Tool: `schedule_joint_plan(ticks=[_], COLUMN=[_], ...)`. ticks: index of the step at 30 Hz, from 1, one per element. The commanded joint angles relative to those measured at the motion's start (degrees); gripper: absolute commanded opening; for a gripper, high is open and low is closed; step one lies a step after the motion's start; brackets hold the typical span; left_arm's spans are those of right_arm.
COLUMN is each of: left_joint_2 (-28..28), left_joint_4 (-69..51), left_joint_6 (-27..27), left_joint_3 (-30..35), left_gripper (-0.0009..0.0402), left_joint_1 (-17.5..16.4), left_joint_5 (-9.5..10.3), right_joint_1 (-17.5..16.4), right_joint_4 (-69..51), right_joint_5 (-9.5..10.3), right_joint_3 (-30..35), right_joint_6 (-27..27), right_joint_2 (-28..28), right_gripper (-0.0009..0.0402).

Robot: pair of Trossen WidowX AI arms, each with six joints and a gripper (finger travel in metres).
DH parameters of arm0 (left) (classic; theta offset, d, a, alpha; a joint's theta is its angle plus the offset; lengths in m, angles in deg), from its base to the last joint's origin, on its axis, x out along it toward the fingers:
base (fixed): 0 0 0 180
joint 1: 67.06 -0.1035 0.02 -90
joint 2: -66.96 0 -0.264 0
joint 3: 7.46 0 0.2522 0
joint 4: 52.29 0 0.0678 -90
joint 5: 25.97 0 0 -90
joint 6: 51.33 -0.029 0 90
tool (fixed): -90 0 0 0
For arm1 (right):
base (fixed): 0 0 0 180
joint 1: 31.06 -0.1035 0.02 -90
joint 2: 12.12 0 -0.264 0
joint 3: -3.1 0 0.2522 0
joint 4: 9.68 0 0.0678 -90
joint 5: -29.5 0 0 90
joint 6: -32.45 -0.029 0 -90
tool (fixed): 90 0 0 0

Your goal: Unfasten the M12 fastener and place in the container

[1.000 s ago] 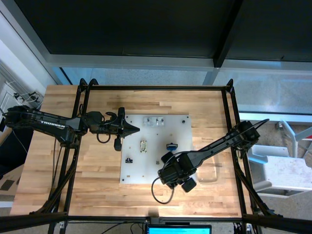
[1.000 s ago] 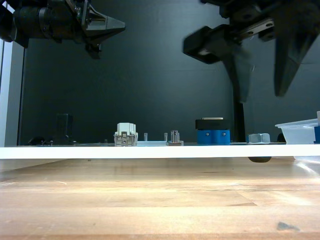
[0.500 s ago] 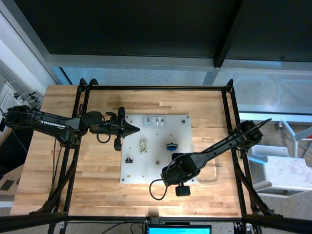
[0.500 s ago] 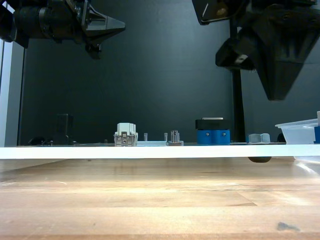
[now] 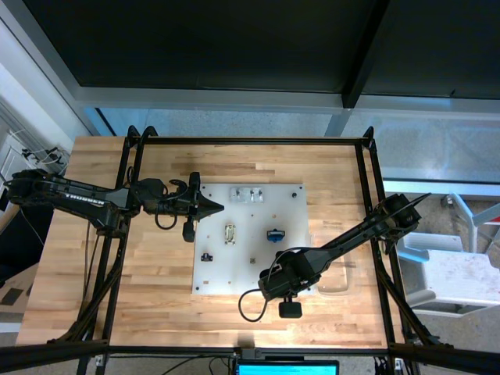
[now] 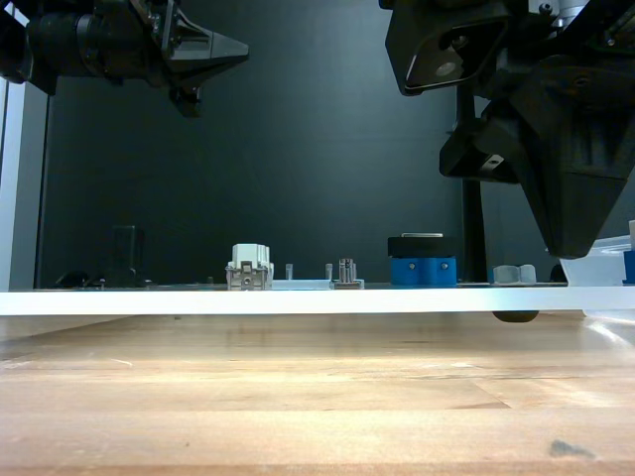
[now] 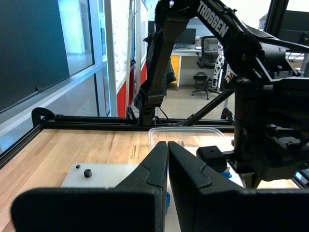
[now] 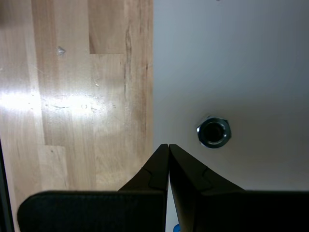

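Descending, right end effector (image 6: 573, 253) nears nut (image 6: 511, 275); left end effector (image 5: 221, 208) parked.

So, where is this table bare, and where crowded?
The table is bare left of the white board, nearward of the left gripper, shut above its far left part. Crowded: the near right edge, where the right gripper, shut, hangs beside the nut and container.
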Motion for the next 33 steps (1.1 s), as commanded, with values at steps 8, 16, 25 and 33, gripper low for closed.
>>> schedule_joint_plan(ticks=[8,16,25,33], left_joint_2=[0.0,0.0,0.0,0.0], left_joint_4=[0.0,0.0,0.0,0.0], left_joint_6=[0.0,0.0,0.0,0.0], left_joint_3=[0.0,0.0,0.0,0.0], left_gripper=[0.0000,0.0000,0.0000,0.0000], left_joint_1=[0.0,0.0,0.0,0.0], left_joint_5=[-0.02,-0.02,0.00,0.00], right_joint_1=[0.7,0.7,0.8,0.9], right_joint_4=[0.8,0.9,1.1,0.4], right_joint_5=[-2.16,-2.62,-3.13,-3.19], right_joint_3=[-0.9,-1.5,-1.5,-1.5], right_joint_6=[0.0,-0.1,0.0,0.0], right_joint_2=[-0.1,-0.1,-0.1,0.0], right_gripper=[0.0000,0.0000,0.0000,0.0000])
